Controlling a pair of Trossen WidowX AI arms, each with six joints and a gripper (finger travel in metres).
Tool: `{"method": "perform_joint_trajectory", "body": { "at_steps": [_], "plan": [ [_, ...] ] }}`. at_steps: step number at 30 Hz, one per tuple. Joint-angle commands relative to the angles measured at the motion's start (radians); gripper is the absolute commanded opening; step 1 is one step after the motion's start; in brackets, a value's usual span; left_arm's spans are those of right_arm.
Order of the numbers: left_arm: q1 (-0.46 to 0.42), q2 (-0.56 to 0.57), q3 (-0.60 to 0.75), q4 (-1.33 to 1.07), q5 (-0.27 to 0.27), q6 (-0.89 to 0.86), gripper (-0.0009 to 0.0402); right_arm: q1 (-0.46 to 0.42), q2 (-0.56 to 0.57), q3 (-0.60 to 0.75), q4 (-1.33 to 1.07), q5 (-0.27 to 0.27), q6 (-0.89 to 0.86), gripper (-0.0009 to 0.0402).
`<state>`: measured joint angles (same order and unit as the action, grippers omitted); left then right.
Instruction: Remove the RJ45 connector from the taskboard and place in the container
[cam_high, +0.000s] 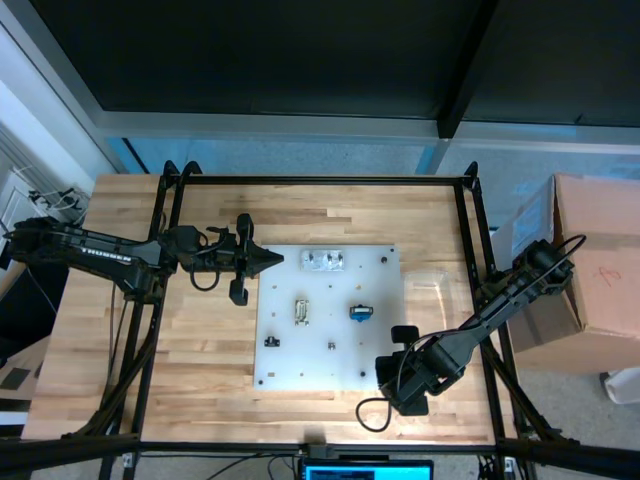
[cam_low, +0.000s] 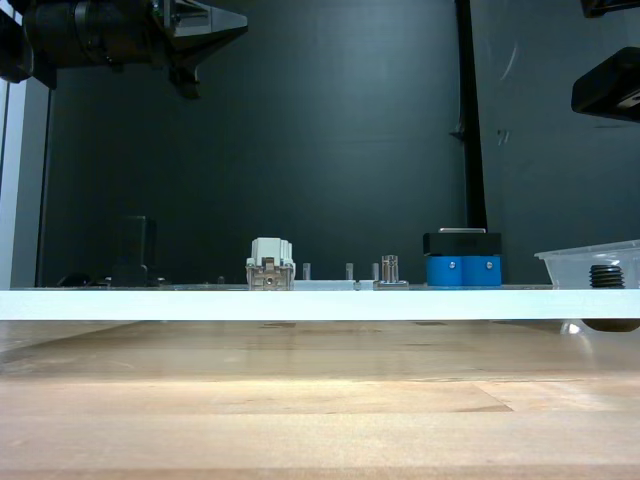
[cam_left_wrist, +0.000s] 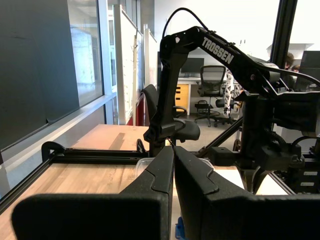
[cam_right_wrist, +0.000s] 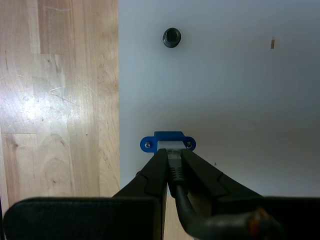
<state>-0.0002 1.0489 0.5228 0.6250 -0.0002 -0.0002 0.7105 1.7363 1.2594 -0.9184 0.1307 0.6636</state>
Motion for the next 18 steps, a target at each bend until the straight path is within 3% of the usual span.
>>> {"method": "perform_joint_trajectory", "body": {
  "at_steps": [1,18],
  "plan": [
    [0.000,0.000,0.000,0.000,0.000,0.000,0.0000,0.000,-0.001,0.000,0.000,-0.002,0.001,0.0000],
    [0.000,0.000,0.000,0.000,0.000,0.000,0.0000,-0.007,-0.031,0.042,-0.060,0.004,0.001,0.0000]
  ]
}}
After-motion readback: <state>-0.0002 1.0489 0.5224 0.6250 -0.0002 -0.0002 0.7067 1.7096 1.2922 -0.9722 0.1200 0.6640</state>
